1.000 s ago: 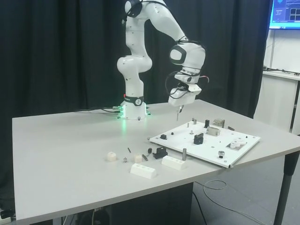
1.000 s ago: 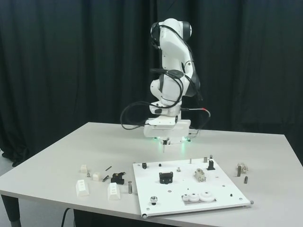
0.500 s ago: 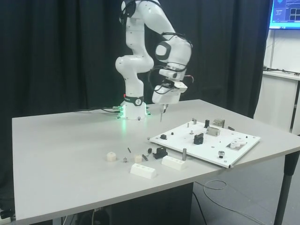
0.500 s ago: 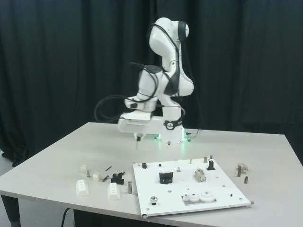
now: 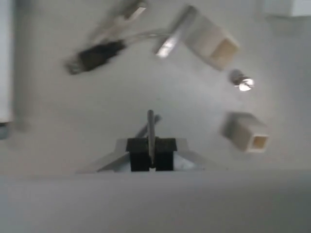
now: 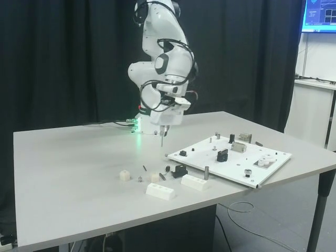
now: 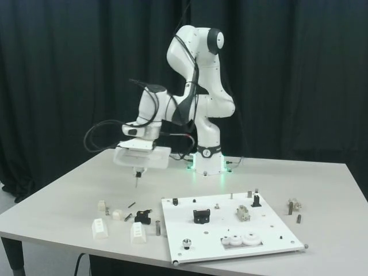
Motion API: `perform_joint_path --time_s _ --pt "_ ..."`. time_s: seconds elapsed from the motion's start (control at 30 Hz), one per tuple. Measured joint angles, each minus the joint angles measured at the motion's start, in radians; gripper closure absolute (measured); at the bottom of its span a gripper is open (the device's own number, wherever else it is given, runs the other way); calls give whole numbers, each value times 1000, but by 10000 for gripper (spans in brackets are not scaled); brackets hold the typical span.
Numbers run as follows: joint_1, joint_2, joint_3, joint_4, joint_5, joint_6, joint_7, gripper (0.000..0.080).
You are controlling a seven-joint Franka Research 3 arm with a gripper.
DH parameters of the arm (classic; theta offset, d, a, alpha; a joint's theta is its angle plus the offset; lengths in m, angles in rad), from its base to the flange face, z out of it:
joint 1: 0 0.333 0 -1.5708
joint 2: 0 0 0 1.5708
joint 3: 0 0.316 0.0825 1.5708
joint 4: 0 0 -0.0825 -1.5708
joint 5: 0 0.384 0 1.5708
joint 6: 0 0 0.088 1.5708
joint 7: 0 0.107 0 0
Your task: Place round peg 1.
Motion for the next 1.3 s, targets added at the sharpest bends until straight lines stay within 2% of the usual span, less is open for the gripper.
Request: perform_joint_path --time_s 0.2,0.33,0.77,0.87,0.9,1.17,1.2,1.3 --pt "-35 71 -16 47 8 53 -59 781" --pt "-46 116 -26 78 29 73 -99 781" --pt "-62 256 -49 180 157 82 -235 781" --pt "-62 279 -53 198 178 82 -253 781" --pt "-62 286 -55 203 183 82 -255 733" --pt "-62 322 -61 236 209 74 -274 733" --pt "-62 324 -62 238 210 72 -275 118" --pt "-63 328 -62 245 210 68 -276 118"
